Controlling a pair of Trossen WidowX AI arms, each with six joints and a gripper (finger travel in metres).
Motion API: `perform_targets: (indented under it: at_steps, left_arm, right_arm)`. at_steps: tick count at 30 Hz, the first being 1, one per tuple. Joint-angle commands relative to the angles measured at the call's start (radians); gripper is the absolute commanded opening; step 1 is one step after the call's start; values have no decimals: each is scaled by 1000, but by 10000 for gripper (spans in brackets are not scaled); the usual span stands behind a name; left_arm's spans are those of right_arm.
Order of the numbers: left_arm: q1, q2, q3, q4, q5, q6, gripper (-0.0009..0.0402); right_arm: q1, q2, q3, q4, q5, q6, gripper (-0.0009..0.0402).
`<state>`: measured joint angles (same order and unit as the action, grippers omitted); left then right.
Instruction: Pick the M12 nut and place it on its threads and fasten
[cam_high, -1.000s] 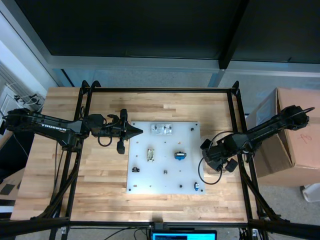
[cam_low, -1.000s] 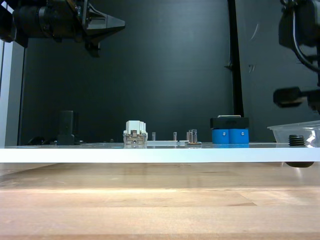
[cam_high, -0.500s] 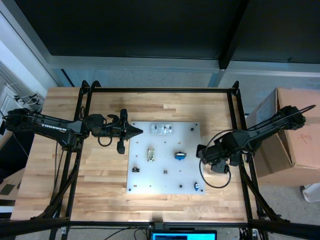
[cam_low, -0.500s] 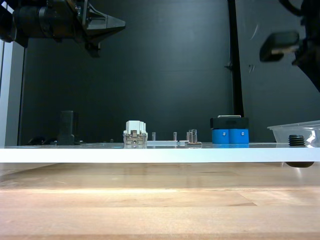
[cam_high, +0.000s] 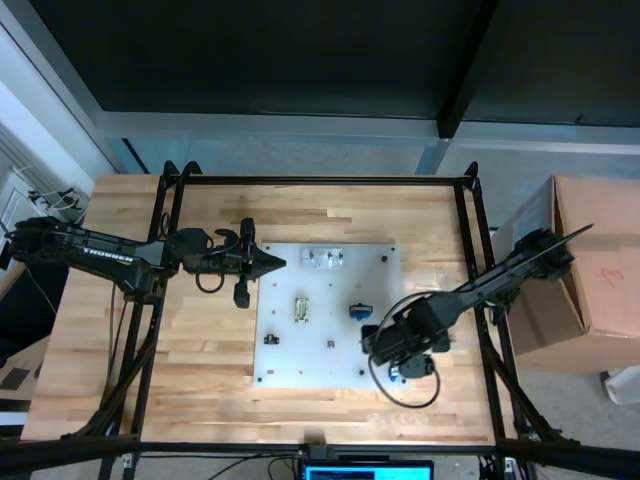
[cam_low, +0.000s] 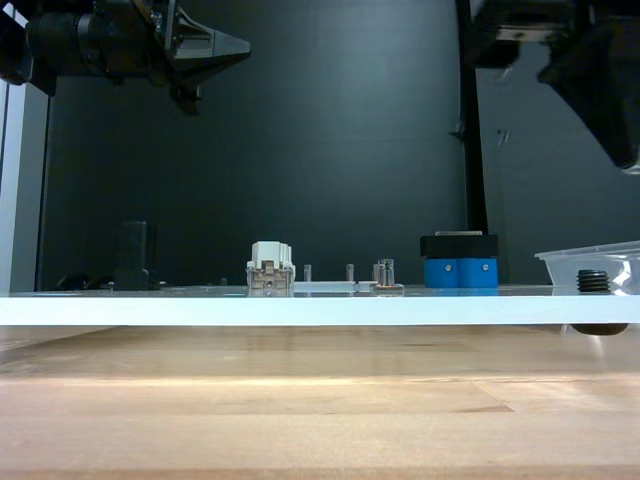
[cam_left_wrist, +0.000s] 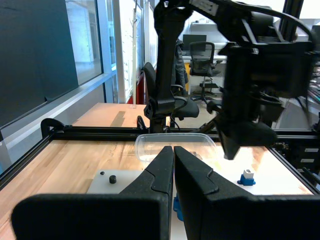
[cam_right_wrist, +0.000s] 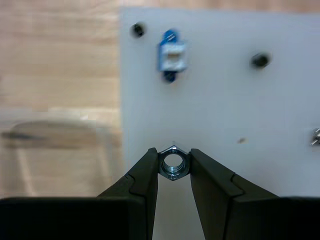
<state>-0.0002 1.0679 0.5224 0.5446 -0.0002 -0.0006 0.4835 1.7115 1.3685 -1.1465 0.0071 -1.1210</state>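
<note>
While the right gripper hangs high above the white board, near the black ribbed stud but not over it, I see it clenched on the silver M12 nut. The two fingertips pinch opposite flats of the nut, and its round bore faces straight down the gripper's line of sight. I judge it is held this way so the hole can be lowered squarely onto the stud. From table height, the stud stands bare with its ribs showing, so the nut is held in the air, clear of its seat.

The wrist camera shows the stud as a dark spot on the board, off to one side of the nut. I judge the next move calls for a short sideways shift to line the bore up with the stud, then a straight descent before any turning. A tilted nut could cross the threads.

A clear tray sits just beyond the stud, off the board's edge. A small blue connector sits near the stud, towards that same edge.

The left gripper is well apart from the stud, raised at the opposite side of the board. Its fingers are pressed together on nothing, which I judge leaves the stud side of the board free for the other arm.
</note>
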Motion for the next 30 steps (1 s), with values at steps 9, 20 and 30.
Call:
perform_targets:
  at_steps: [9,20,30]
  left_arm:
    - [0,0,0,0,0,0,0]
    - [0,0,0,0,0,0,0]
    - [0,0,0,0,0,0,0]
  right_arm:
    - [2,229,219,2,0,21,13]
    - [13,361,344,-3,-6,81,13]
    - [20,374,333,13,-9,93,13]
